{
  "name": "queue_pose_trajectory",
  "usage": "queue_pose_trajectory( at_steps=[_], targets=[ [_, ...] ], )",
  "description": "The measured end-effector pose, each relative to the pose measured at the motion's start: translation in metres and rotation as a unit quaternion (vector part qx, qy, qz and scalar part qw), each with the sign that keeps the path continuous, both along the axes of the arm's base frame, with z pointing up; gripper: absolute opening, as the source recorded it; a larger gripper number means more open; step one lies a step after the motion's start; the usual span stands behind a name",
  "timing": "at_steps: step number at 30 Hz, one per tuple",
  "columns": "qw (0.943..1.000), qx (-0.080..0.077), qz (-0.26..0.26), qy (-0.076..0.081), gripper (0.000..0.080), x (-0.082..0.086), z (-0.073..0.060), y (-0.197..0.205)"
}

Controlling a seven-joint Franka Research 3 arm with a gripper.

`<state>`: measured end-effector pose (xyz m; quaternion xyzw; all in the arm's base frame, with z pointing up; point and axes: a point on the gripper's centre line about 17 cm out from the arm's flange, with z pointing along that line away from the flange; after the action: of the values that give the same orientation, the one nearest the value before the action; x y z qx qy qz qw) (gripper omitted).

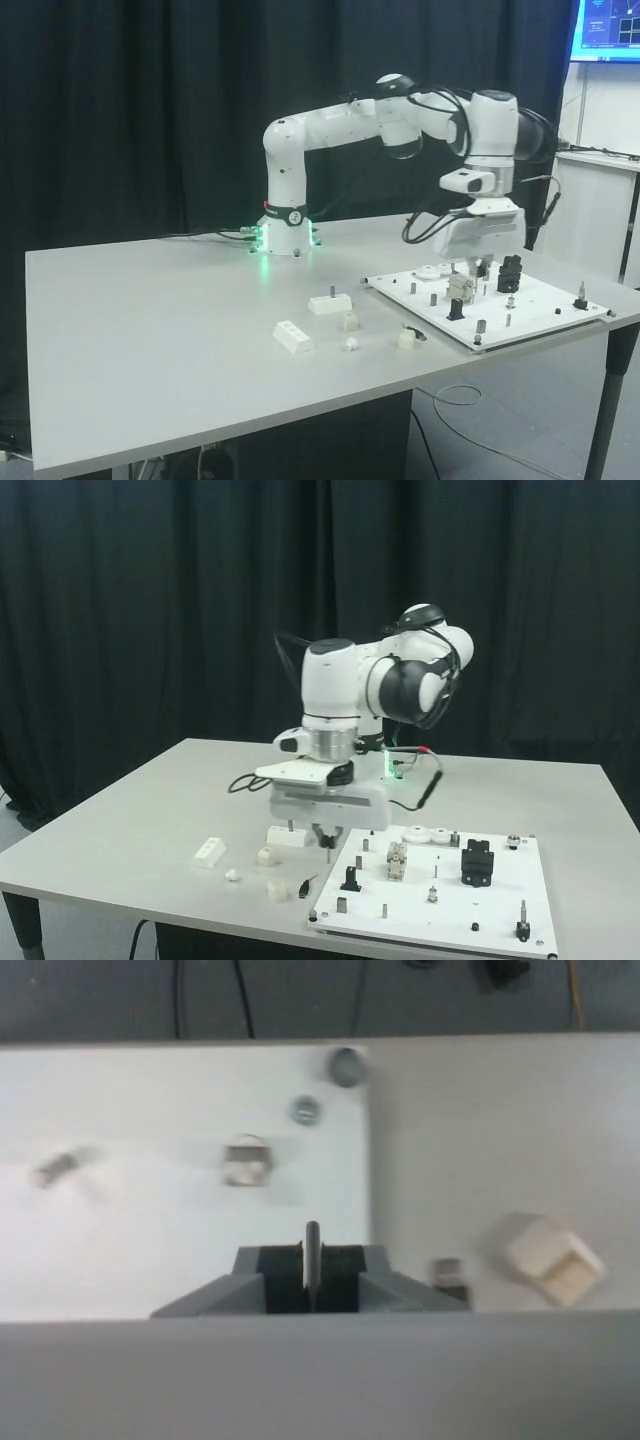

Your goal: Insert round peg 1.

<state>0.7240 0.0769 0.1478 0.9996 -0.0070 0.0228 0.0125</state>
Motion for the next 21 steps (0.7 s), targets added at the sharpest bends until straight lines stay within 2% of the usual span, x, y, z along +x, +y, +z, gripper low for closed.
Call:
queue_pose_trajectory(
  at_steps=[6,21],
  targets=[
    [1.0,-0.002,-0.007,-0.003,0.0031,0.007,-0.001,0.033],
    [0.9995,-0.021,-0.022,-0.011,0.0031,0.019,-0.015,0.09]
  ],
)
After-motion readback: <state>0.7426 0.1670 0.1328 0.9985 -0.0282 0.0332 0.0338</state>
